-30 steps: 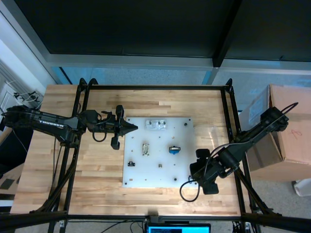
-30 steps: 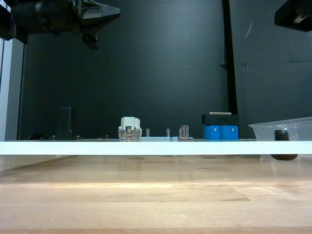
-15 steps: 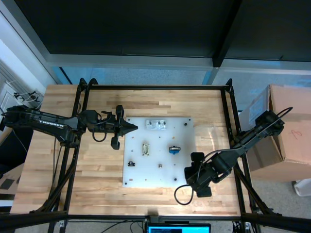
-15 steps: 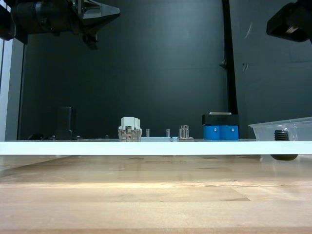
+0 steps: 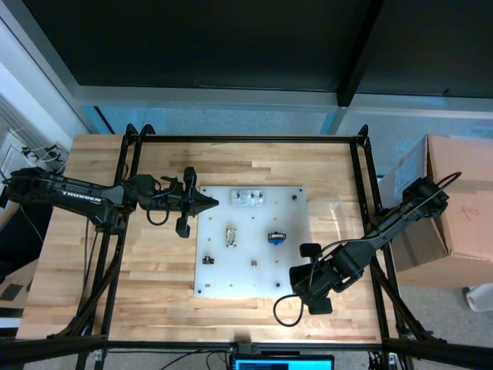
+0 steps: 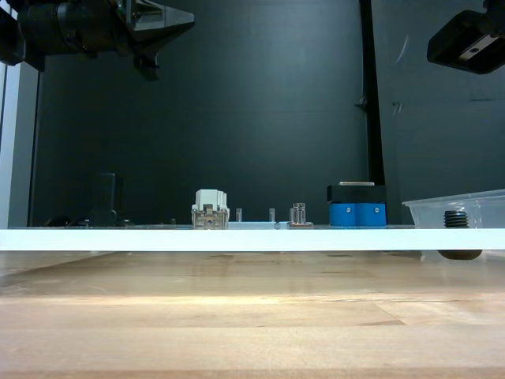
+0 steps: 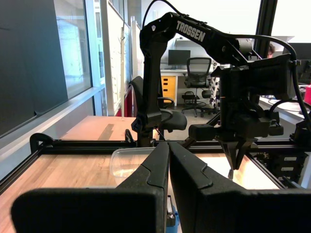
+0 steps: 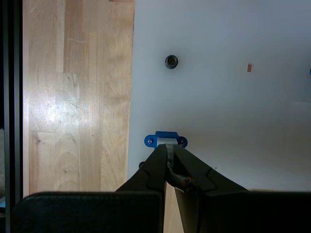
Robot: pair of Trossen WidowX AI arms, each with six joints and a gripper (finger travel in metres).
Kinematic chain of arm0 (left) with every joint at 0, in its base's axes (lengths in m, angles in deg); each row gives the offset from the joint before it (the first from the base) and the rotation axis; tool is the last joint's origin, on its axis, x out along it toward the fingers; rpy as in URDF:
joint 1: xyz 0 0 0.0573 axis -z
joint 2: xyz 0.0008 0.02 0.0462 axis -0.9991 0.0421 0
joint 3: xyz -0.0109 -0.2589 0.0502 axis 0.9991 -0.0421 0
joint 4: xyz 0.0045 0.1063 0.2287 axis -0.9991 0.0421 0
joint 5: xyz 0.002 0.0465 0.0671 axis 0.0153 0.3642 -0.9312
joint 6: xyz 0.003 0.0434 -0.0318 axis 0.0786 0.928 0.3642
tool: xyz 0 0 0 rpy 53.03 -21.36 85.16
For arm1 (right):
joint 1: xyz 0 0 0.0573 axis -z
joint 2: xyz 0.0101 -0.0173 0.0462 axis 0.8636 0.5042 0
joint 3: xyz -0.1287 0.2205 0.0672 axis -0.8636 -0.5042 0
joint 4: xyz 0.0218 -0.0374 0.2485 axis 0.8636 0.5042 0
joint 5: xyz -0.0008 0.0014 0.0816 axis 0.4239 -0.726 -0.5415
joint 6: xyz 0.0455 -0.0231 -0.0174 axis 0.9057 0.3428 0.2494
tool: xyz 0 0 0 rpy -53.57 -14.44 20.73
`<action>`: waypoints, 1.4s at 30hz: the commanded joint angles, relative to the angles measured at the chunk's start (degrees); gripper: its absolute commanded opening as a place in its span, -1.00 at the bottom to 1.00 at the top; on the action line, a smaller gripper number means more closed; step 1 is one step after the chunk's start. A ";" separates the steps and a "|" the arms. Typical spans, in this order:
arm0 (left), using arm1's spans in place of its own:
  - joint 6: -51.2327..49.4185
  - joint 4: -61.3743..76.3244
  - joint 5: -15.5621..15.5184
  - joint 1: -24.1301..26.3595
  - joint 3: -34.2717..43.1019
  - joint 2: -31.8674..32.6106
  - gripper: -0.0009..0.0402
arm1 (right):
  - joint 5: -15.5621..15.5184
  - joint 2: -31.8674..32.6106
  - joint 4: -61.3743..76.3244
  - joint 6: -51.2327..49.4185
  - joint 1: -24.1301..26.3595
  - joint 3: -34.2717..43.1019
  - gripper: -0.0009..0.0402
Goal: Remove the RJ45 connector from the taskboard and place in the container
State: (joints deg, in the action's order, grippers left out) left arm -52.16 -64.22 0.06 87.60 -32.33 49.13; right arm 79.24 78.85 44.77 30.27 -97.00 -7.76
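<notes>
Fingers of the left gripper (image 5: 209, 203) are pressing together, with only a thin seam showing between them in the left wrist view. This gripper is hanging level over the left edge of the white taskboard (image 5: 231, 281), near its far corner. It is pointing toward the right arm, and in the low view it is sitting high above the board. The right gripper (image 8: 167, 154) is hovering over the board's near right corner, pointing downward, and its fingers are likewise lying closed against each other.

The RJ45 connector (image 5: 276, 238) is sitting in its blue mount on the board, right of centre, held by neither gripper. In the right wrist view it is showing just past the right fingertips, though the low view is placing that gripper well above the board. The clear container (image 6: 481, 212) is resting on the counter (image 5: 73, 262) just beside the board's right edge. A beige connector (image 5: 230, 237) is standing on the board, left of the RJ45 connector.
</notes>
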 commanded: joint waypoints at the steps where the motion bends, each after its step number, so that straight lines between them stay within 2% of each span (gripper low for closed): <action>1: 0.00 -0.02 0.00 0.00 0.02 0.02 -0.96 | -0.09 -0.20 0.04 0.09 0.00 0.42 -0.95; 15: 0.00 -0.02 0.00 -0.02 0.02 0.02 -0.96 | -0.02 -0.52 6.49 -0.17 0.00 5.25 -0.96; 42: 0.00 -0.02 0.00 0.00 0.02 0.02 -0.96 | -0.02 -0.57 6.25 -0.13 -0.09 3.78 -0.96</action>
State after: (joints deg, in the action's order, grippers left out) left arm -52.16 -64.24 0.06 87.60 -32.33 49.13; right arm 79.20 78.20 51.44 30.10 -97.06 -3.83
